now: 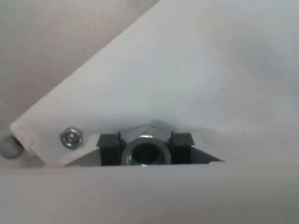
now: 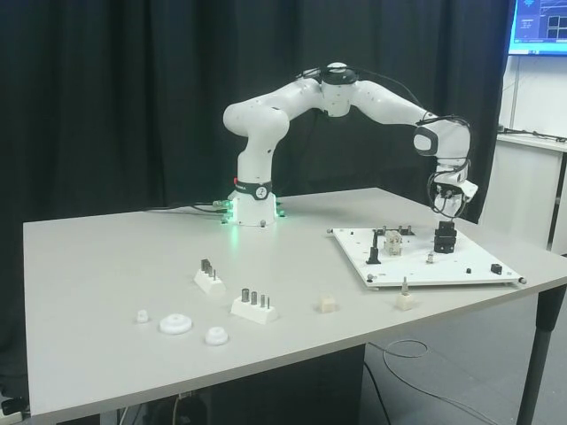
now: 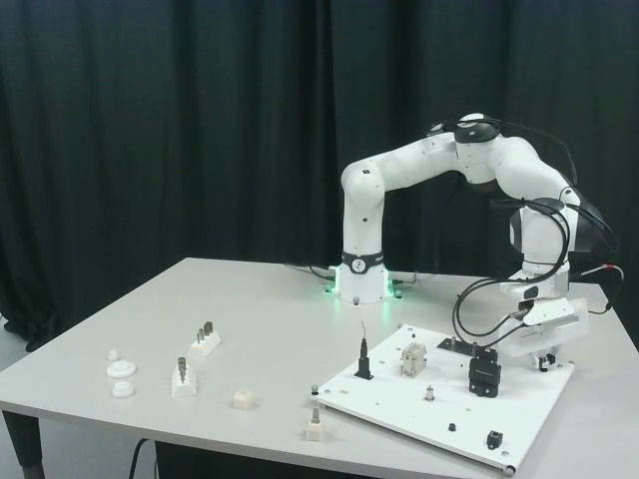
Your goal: Insert bolt 4.
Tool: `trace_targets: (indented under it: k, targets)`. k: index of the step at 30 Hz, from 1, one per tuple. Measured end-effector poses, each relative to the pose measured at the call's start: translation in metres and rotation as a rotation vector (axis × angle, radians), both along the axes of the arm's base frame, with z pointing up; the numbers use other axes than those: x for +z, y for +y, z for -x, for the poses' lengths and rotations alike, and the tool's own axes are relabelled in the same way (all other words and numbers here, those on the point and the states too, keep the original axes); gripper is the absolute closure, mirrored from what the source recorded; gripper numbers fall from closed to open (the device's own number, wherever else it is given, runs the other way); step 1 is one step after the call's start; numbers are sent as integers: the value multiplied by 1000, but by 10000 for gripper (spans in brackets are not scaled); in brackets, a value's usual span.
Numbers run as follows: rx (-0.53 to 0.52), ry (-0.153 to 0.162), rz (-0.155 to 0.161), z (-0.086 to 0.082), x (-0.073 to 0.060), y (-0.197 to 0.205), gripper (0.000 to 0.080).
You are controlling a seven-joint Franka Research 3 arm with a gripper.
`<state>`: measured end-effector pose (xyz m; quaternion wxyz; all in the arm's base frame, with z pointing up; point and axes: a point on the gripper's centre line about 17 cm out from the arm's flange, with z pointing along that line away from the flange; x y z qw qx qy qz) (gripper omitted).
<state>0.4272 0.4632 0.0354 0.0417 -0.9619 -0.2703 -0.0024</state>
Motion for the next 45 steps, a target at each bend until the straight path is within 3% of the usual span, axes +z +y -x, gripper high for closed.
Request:
trace_targets:
  k: [18, 45]
  targets:
    - [-380, 22, 16, 0, 0, -1, 577]
    - [-1004, 5, 45, -1, 0, -2, 577]
